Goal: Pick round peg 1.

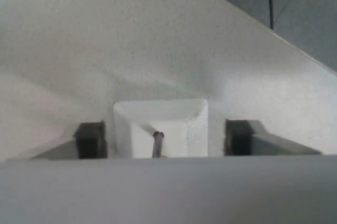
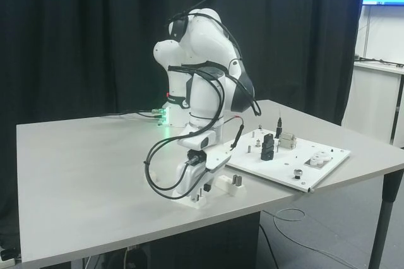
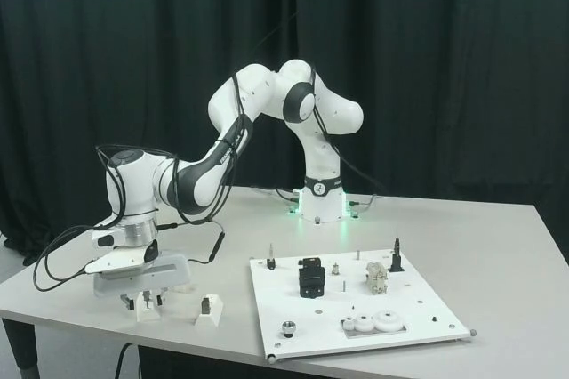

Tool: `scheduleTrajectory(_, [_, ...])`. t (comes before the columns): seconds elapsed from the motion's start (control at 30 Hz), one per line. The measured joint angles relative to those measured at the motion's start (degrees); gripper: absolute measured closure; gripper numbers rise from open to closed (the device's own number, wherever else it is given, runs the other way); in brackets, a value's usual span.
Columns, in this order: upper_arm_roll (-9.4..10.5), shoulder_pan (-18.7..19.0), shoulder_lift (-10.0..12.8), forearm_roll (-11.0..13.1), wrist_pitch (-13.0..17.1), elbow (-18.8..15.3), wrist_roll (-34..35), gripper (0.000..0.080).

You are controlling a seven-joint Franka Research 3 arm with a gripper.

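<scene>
The grey bench (image 2: 82, 155) stands before black curtains; the white assembly board (image 3: 356, 303) lies on it. Well apart from the board, near the bench's front edge, the pincer (image 1: 164, 139) hangs open, one finger on each side of a white holder block (image 1: 160, 124). Round peg 1 (image 1: 157, 144) stands upright in that block. Judged thin, stiff, light and slippery: grip its exposed shaft squarely.

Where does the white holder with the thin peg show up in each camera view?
Wrist view: white holder sits between the two black fingers, peg upright inside.
First room view: holder under the gripper, near the table's front edge.
Second room view: largely hidden beneath the gripper.
Shared landmark: the gripper.
</scene>
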Motion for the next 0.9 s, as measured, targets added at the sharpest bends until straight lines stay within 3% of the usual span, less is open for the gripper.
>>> scheduleTrajectory(0.13, [0.0, -0.1, 0.01, 0.0, 0.0, 0.02, 0.0, 0.0102])
scheduleTrajectory(0.17, [0.0, -0.13, 0.01, 0.0, 0.0, 0.02, 0.0, 0.0436])
scheduleTrajectory(0.3, [0.0, -0.23, 0.01, 0.01, -0.01, 0.03, 0.0, 0.0436])
scheduleTrajectory(0.33, [0.0, -0.25, 0.01, 0.01, -0.02, 0.04, 0.0, 0.0584])
scheduleTrajectory(0.6, [0.0, -0.33, 0.01, 0.01, -0.18, 0.14, 0.0, 0.0584])
scheduleTrajectory(0.63, [0.0, -0.33, 0.01, 0.01, -0.24, 0.18, 0.0, 0.0784])
scheduleTrajectory(0.9, [-0.25, -0.33, 0.01, 0.01, -2.48, 1.59, 0.0, 0.0783])
